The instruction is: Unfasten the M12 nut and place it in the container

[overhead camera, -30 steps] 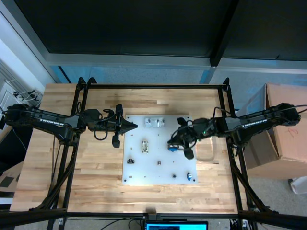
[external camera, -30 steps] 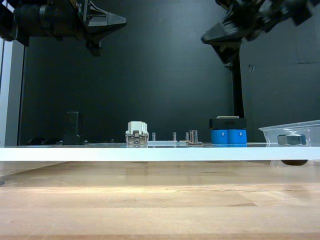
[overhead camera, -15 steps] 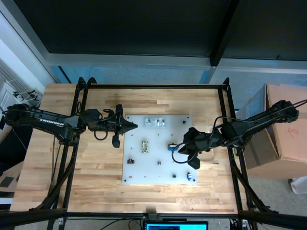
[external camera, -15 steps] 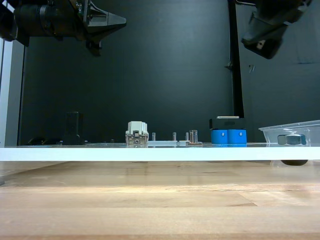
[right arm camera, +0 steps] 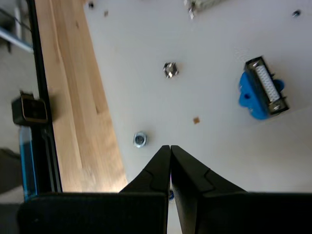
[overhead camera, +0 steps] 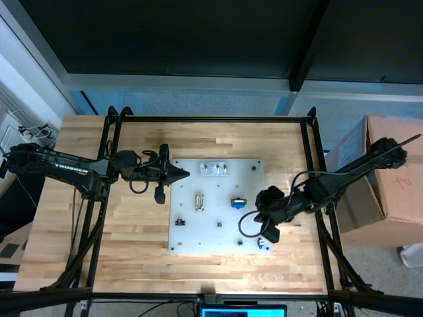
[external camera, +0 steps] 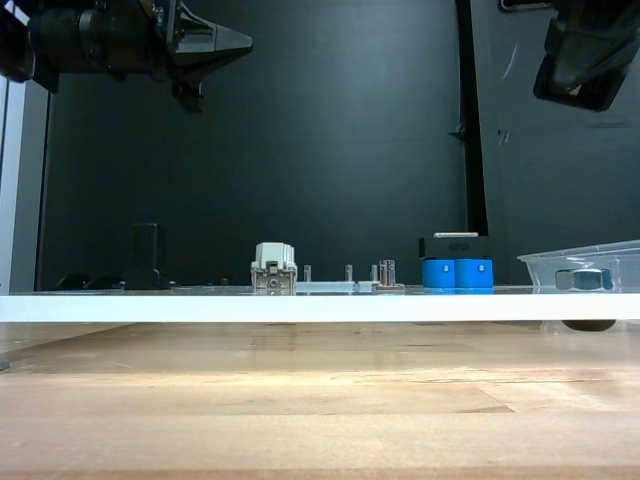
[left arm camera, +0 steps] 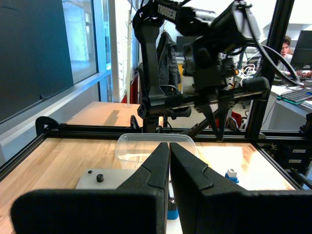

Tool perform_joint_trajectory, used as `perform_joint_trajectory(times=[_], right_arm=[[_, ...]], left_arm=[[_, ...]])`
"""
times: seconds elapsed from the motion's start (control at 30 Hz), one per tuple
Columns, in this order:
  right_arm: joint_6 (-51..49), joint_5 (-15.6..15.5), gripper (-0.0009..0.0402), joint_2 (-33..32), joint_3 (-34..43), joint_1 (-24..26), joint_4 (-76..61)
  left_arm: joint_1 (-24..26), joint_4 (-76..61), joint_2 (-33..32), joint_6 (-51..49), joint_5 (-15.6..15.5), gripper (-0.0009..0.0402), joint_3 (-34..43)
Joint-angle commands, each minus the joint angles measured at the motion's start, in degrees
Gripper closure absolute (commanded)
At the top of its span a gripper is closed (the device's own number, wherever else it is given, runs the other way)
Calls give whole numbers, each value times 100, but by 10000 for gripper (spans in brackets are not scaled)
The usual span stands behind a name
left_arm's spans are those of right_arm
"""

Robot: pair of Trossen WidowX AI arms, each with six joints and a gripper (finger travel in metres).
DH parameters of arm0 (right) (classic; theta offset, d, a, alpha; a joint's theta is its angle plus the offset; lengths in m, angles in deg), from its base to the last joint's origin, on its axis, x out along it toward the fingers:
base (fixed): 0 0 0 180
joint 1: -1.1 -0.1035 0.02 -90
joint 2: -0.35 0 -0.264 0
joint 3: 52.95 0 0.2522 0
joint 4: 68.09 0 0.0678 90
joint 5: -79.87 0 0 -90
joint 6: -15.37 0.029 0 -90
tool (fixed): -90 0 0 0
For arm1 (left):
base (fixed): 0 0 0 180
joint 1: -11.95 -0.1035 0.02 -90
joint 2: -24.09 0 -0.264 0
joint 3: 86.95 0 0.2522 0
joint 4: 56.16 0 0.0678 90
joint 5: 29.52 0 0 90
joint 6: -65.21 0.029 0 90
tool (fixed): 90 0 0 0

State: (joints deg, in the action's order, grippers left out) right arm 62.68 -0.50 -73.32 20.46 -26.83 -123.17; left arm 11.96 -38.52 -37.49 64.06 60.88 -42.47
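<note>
The small silver M12 nut (right arm camera: 140, 140) sits on its stud near the white board's near right edge, a small dark spot (overhead camera: 240, 242) in the high view. In the low view the nut (external camera: 585, 279) shows in front of the clear container (external camera: 600, 260). My right gripper (overhead camera: 266, 232) hangs shut high above the board's near right part, close to the nut, with nothing between its fingers (right arm camera: 170, 147). My left gripper (overhead camera: 183, 174) is shut and empty, held high at the board's far left edge (external camera: 245, 42), pointing right.
On the white board (overhead camera: 192, 238) stand a blue connector (overhead camera: 238, 203), a white connector (overhead camera: 199, 202) and a silver post (right arm camera: 169, 69). The right arm covers much of the clear tray (left arm camera: 151, 146) beside the board's right edge. A black frame rings the table.
The right arm has swung from over the blue connector toward the near right of the board, above the nut. The nut stays on its stud. The left arm has not moved.
</note>
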Motion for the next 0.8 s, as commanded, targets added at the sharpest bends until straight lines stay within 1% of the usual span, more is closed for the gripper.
perform_joint_trajectory(times=[0.03, 0.1, 0.2, 0.27, 0.33, 0.47, 0.6, 0.8], right_arm=[[256, -52, 393, -452, 568, -52, -544], [376, -149, 393, -804, 955, -57, -892], [437, -487, 393, -1379, 1534, -61, -1309], [514, -656, 393, -1720, 1908, -59, -1622], [632, -726, 393, -2041, 2253, -57, -1937], [782, -734, 384, -2533, 2763, -48, -2356], [949, -815, 346, -2859, 2999, -46, -2371], [1252, -822, 254, -3202, 3029, -35, -2354]], left_arm=[[0, 0, -2, 2, 2, 393, 0], [-2, 2, -2, 2, 0, 393, 0], [0, -2, -2, 2, 2, 393, 0], [0, 0, -2, 2, 0, 393, 0], [-2, 2, -2, 2, 2, 393, 0], [0, 0, -2, 2, 2, 393, 0], [0, 7, -2, 2, 2, 393, 0], [0, 0, -2, 2, 2, 393, 0]])
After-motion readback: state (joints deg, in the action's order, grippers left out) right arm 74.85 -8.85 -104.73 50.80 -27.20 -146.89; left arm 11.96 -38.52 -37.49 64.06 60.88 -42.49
